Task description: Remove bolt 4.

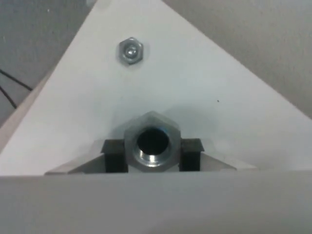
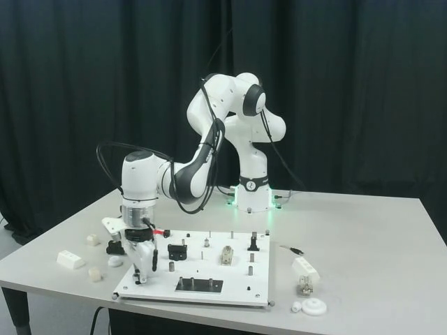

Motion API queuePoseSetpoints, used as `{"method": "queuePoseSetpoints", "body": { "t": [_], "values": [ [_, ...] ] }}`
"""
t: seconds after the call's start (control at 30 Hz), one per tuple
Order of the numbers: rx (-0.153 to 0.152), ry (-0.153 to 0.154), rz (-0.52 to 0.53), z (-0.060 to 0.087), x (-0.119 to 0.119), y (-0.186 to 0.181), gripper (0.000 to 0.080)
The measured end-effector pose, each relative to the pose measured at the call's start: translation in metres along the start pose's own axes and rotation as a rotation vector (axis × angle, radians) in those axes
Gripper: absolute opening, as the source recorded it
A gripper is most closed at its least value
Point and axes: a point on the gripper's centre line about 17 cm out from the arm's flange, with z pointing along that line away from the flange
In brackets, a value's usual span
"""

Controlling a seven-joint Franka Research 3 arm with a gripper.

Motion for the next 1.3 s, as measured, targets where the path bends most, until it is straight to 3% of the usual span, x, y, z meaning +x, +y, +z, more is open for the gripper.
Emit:
{"method": "queuePoseSetpoints", "body": {
  "t": [0.47, 0.73, 1.3],
  "values": [
    [-0.001, -0.002, -0.258, -0.0002, 0.0006, 0.0023, 0.0228],
    [-0.001, -0.002, -0.468, -0.0003, 0.0011, 0.0034, 0.0228],
    [0.01, 0.006, -0.709, -0.0074, 0.0051, 0.0037, 0.0228]
  ]
}}
